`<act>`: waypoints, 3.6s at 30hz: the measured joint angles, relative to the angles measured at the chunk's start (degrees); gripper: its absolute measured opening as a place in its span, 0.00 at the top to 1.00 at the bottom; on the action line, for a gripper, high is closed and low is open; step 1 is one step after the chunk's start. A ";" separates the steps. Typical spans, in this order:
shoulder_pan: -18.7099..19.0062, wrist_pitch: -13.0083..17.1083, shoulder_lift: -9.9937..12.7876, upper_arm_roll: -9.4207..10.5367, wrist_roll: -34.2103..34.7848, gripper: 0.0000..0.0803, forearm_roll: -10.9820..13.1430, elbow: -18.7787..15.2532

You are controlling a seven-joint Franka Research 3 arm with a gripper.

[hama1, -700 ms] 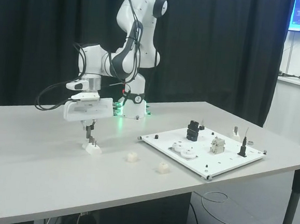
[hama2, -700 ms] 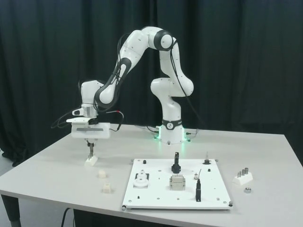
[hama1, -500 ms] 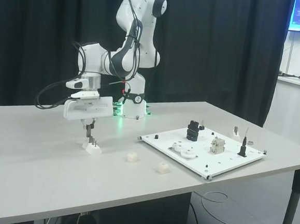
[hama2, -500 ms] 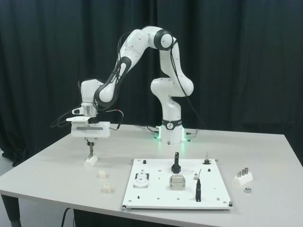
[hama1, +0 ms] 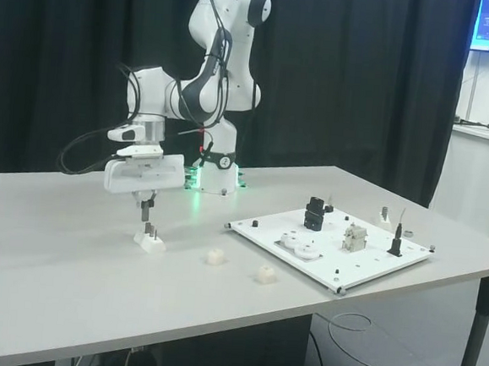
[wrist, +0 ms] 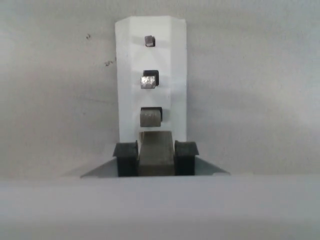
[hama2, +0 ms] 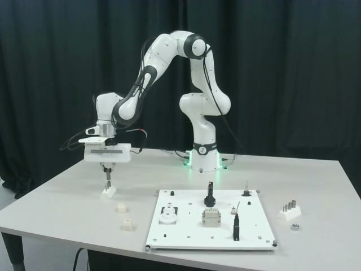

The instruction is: Insert square peg 4.

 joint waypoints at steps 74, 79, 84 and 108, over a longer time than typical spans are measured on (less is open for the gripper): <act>16.67 -14.19 -8.82 30.21 25.09 0.81 -18.98 17.14; 16.71 -14.27 -5.54 34.49 26.09 0.81 -20.56 21.50; 16.80 -15.97 -1.57 37.63 31.71 0.81 -23.12 26.81; 21.60 -26.99 11.94 40.21 25.14 0.81 -35.31 46.33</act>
